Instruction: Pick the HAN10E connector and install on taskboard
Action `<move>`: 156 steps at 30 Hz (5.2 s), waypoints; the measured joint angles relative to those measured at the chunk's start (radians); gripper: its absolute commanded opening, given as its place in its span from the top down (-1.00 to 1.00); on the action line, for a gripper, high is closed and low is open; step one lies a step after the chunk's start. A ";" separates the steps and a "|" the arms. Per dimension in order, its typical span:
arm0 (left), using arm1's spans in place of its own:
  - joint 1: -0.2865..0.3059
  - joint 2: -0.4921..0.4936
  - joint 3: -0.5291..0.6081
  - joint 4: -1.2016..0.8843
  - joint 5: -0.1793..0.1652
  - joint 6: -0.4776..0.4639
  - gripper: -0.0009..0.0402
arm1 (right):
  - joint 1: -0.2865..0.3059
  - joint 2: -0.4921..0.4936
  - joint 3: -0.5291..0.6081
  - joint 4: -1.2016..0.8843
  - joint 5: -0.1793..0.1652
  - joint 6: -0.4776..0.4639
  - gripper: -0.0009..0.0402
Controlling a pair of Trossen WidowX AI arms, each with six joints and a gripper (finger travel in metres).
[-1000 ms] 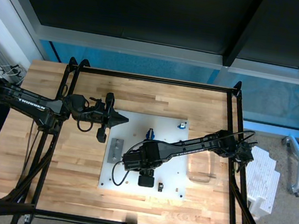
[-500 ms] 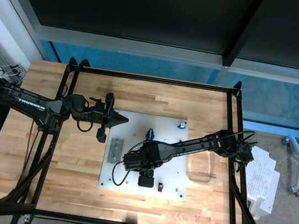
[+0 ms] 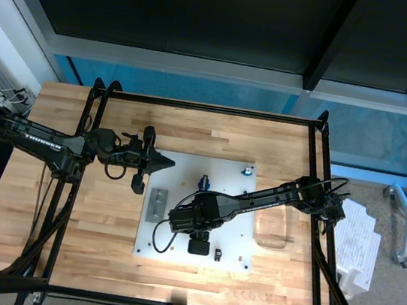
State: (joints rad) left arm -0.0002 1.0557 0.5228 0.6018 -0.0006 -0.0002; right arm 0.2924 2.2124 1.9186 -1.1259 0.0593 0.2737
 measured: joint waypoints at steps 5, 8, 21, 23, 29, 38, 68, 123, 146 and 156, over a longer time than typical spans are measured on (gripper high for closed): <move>0.000 0.000 0.000 0.000 0.000 0.000 0.95 | 0.000 0.000 0.000 -0.002 0.000 0.000 0.80; 0.000 0.000 0.000 0.000 0.000 0.000 0.95 | 0.000 0.000 0.000 -0.002 0.000 0.000 0.72; 0.000 0.000 0.000 0.000 0.000 0.000 0.95 | 0.000 -0.013 -0.002 -0.004 0.000 0.004 0.05; 0.000 0.000 0.000 0.000 0.000 0.000 0.95 | 0.000 -0.013 -0.004 -0.015 0.000 0.004 -0.09; 0.000 0.000 0.000 0.000 0.000 0.000 0.95 | 0.000 -0.034 0.000 -0.018 0.000 0.004 -0.52; 0.000 0.000 0.000 0.000 0.000 0.000 0.95 | 0.000 -0.065 0.002 -0.050 0.000 0.005 -0.80; 0.000 0.000 0.000 0.000 0.000 0.000 0.95 | 0.000 -0.137 0.004 -0.040 0.000 -0.035 -0.78; 0.000 0.000 0.000 0.000 0.000 0.000 0.95 | -0.314 -1.008 -0.893 0.888 -0.102 -0.219 0.96; 0.000 0.000 0.000 0.000 0.000 0.000 0.95 | -0.332 -1.115 -1.227 1.496 -0.079 -0.188 0.96; 0.000 0.000 0.000 0.000 0.000 0.000 0.95 | -0.332 -1.125 -1.305 1.622 -0.086 -0.148 0.96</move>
State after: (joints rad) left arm -0.0002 1.0557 0.5224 0.6018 -0.0006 0.0002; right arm -0.0399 1.0870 0.6140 0.4961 -0.0269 0.1253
